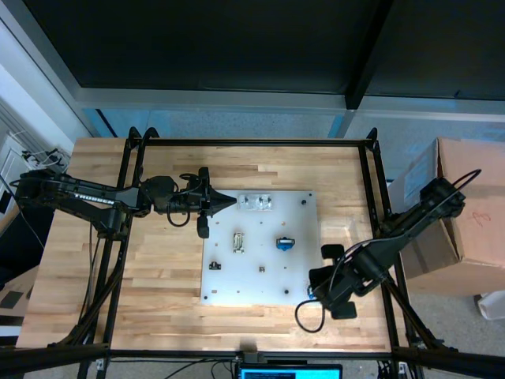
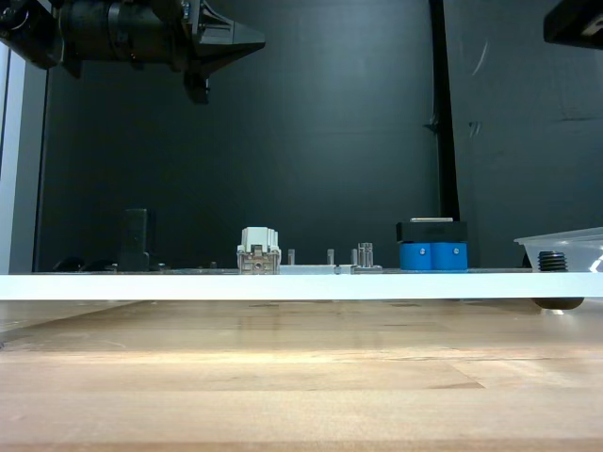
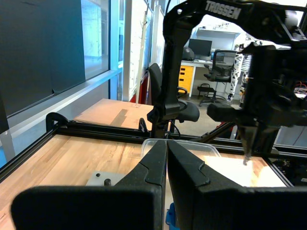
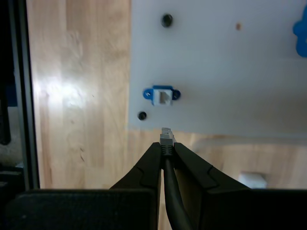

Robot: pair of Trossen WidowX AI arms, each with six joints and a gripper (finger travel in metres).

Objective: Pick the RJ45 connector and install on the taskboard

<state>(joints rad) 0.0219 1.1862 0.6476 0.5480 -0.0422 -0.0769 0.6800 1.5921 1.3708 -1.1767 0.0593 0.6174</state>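
My workplace is a robotics lab — past the taskboard (image 1: 252,288) on its wooden bench (image 1: 158,268) stand an office chair (image 3: 221,61), a monitor (image 3: 199,48), a yellow cabinet (image 3: 185,79).

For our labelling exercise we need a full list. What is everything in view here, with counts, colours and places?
table: 1, pale wood
taskboard: 1, white, on table
socket: 1, blue-white, near board corner
block: 1, blue, on board
plug housing: 1, grey-white, on board
tray: 1, clear, right in low view
box: 1, brown, beyond table's right edge
RJ45 connector: 1, pale, black cable, held, clear of socket
left hand: black, shut, raised over board's far-left edge
right hand: black, gripping connector
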